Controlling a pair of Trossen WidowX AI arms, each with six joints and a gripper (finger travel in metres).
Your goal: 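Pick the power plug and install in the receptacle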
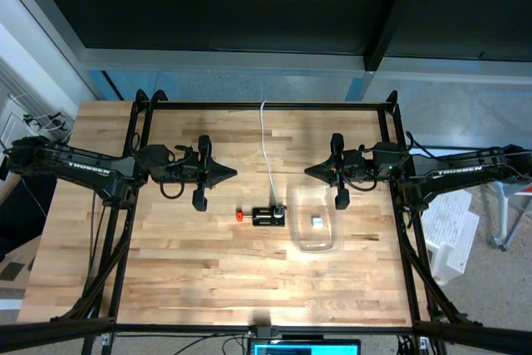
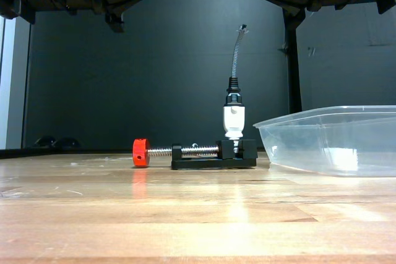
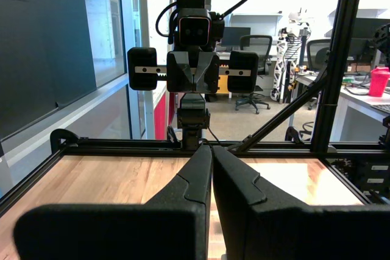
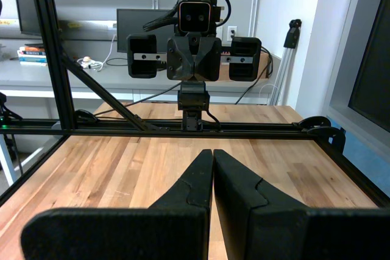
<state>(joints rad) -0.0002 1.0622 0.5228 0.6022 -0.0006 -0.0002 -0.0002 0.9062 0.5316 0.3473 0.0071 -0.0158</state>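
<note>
The receptacle [image 2: 234,120] is a small white socket standing upright in a black clamp block [image 1: 268,216] with a red knob [image 2: 141,153], mid-table. Its long white cable [image 1: 266,143] runs away toward the far edge. I cannot make out the power plug in any view. My left gripper [image 1: 234,173] hangs shut and empty high above the table, left of the clamp. My right gripper [image 1: 306,172] mirrors it on the right, shut and empty. Each wrist view shows its own fingers pressed together, left [image 3: 211,165] and right [image 4: 212,168], pointing at the other arm.
A clear plastic tray [image 1: 301,237] lies just right of the clamp, under the right gripper, with a small white square piece [image 1: 317,221] in it. A black frame [image 1: 266,106] borders the wooden table [image 1: 166,272].
</note>
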